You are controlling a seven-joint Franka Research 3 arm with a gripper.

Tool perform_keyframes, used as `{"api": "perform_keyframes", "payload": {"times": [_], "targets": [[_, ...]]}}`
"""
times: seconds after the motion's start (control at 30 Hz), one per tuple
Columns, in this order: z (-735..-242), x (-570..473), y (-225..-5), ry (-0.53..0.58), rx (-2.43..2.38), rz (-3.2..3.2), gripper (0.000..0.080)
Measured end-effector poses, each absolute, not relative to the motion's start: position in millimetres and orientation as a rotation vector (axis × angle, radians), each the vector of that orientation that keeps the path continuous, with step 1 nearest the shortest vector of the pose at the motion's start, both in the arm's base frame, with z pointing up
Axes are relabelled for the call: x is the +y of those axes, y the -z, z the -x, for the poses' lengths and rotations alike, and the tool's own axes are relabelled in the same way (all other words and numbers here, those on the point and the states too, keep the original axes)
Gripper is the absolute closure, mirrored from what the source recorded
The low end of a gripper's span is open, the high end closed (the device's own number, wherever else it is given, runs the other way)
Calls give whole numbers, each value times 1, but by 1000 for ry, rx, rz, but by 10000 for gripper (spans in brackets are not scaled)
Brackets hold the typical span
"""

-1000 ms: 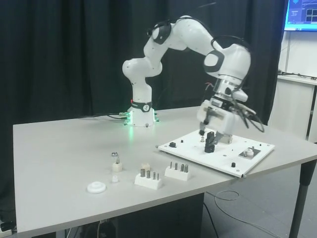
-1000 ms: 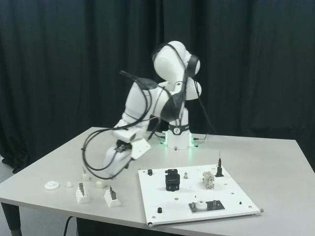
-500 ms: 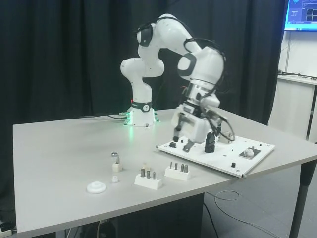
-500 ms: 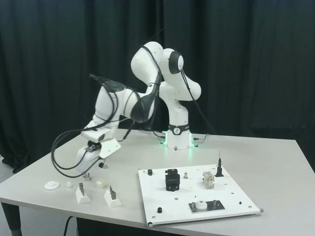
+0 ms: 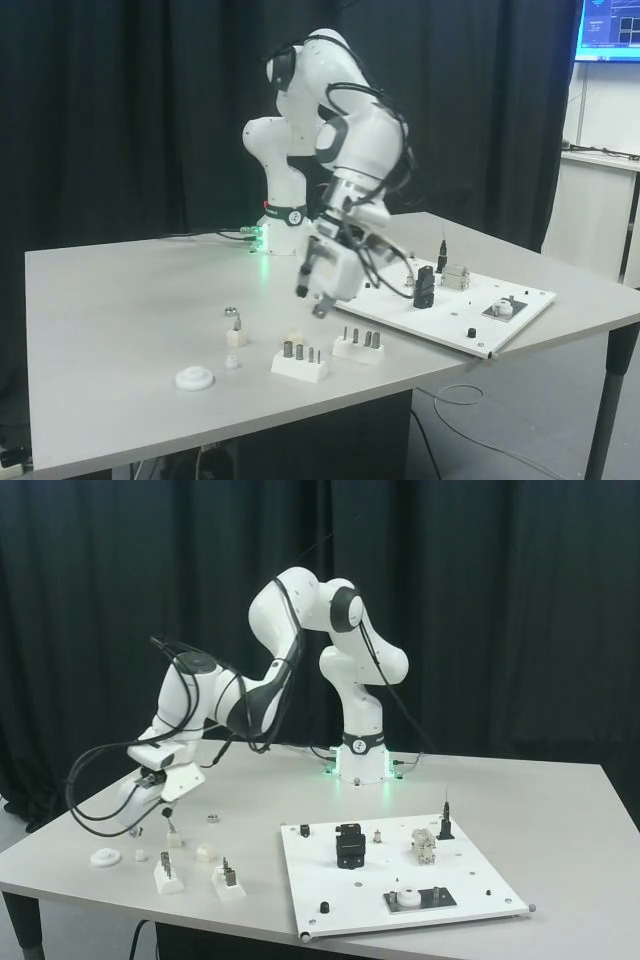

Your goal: Pick large gear.

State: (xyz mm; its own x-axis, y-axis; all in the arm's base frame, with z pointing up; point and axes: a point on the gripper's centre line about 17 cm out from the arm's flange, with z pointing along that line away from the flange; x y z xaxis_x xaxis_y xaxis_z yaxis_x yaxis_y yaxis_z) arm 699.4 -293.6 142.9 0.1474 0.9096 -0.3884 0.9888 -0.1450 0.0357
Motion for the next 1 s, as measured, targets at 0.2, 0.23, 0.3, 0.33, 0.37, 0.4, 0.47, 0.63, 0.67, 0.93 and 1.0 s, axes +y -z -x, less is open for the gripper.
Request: {"api": "perform_keyframes", "payload": {"times": [0.2,0.23,0.3,0.33,0.37,0.4,0.47,0.63,0.67,0.93,1.0], "targets": [[-692,-329,-139,383,1805,-2143,3],[-691,-334,-138,377,1795,-2146,3],[-689,-346,-136,360,1774,-2156,3],[-688,-351,-135,349,1760,-2166,3],[-686,-356,-135,336,1745,-2178,3],[-685,-361,-134,320,1727,-2193,3],[-682,-370,-132,288,1693,-2223,3],[-675,-394,-130,218,1598,-2300,3],[-673,-398,-129,206,1579,-2314,3],[-664,-422,-126,119,1455,-2414,3],[-662,-426,-126,88,1417,-2449,3]]}}
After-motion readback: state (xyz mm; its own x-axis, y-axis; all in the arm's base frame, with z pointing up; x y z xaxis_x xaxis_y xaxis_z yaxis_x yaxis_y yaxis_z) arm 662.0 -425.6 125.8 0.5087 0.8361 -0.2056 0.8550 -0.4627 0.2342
